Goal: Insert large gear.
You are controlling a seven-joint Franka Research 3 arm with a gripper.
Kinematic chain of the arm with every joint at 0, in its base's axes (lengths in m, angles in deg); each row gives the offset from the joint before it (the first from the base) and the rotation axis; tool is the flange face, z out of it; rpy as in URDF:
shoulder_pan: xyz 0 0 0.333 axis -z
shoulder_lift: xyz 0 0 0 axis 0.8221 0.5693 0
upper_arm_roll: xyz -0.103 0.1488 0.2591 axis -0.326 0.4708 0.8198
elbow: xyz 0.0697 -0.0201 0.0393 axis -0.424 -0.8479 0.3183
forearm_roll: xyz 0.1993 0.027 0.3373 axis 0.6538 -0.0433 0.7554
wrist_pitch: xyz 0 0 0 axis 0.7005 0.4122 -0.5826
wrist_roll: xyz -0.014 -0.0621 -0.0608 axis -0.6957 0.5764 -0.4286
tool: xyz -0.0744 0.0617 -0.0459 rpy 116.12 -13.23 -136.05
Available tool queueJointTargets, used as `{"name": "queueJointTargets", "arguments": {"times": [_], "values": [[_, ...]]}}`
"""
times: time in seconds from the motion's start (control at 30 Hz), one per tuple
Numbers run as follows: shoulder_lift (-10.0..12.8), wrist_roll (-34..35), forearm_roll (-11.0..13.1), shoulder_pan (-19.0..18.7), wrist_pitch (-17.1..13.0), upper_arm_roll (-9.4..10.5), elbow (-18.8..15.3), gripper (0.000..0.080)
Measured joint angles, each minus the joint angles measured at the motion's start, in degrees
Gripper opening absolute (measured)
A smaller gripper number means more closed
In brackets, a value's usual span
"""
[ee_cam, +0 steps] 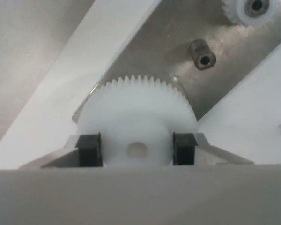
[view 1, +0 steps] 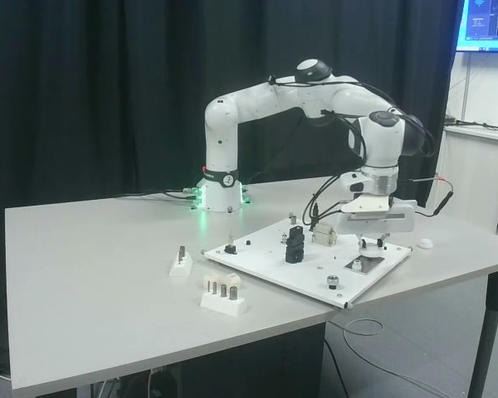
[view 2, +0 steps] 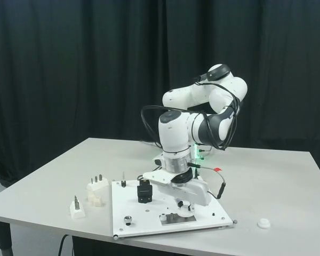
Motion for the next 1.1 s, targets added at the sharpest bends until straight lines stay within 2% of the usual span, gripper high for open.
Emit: {"name": "queueJointTargets", "arguments": {"times": [0.4, 1.1], "values": [[0.50, -1.33, -0.80, 0.42, 0.76, -0.10, 1.30, 0.0326], [1.68, 1.33, -2.66, -1.27, -0.67, -0.96, 1.52, 0.0326]]}}
